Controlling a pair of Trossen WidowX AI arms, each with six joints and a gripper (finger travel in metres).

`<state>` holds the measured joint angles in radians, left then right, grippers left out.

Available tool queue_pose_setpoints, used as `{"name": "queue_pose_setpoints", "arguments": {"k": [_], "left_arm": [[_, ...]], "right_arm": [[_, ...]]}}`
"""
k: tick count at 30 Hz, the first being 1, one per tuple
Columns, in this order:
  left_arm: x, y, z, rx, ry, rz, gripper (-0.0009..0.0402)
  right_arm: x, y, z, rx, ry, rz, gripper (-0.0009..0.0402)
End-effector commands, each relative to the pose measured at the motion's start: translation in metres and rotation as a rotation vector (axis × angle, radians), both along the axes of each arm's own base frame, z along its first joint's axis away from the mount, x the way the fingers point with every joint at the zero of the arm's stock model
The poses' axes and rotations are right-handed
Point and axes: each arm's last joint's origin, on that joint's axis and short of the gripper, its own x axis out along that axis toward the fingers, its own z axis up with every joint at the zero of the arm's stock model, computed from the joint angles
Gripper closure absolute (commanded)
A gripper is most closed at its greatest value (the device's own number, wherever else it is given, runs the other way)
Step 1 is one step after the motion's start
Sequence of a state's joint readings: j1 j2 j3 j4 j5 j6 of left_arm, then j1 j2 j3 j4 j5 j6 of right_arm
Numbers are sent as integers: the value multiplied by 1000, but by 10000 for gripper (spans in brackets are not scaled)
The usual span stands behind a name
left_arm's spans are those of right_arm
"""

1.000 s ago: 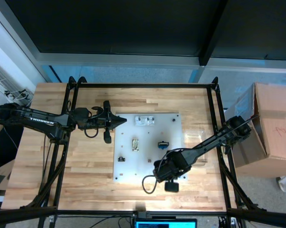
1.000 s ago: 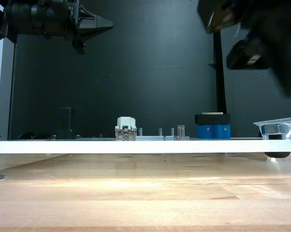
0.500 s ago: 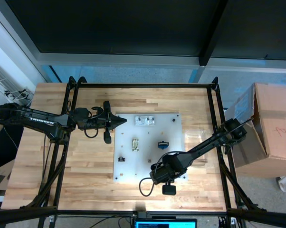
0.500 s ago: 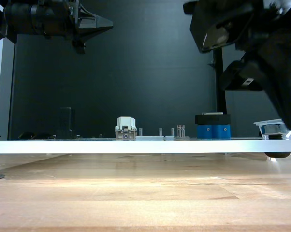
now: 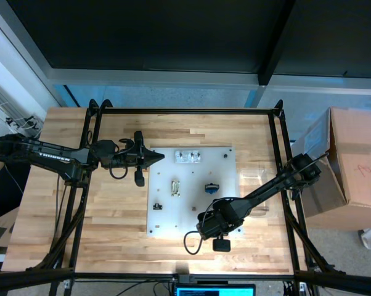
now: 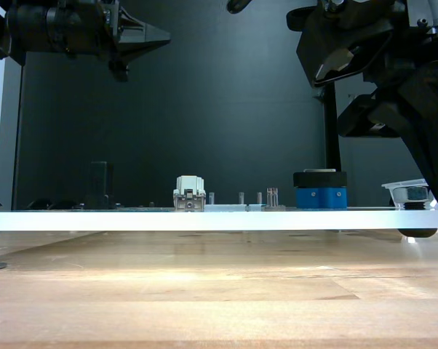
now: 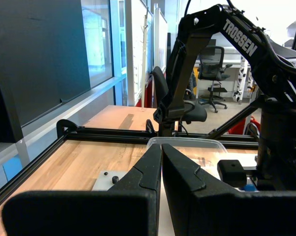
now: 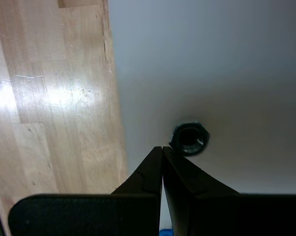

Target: Unfasten the M12 nut and place it in the container

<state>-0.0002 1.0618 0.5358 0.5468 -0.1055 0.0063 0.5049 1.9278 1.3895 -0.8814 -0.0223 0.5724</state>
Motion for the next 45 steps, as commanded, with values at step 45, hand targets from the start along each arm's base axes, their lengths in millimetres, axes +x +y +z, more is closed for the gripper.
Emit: {"name": "queue_pose_setpoints", "arguments": {"k": [45], "left_arm": [[0,0,0,0,0,0,393]], "right_arm": [[-4,1,-1,30,-30,-40,393]]}}
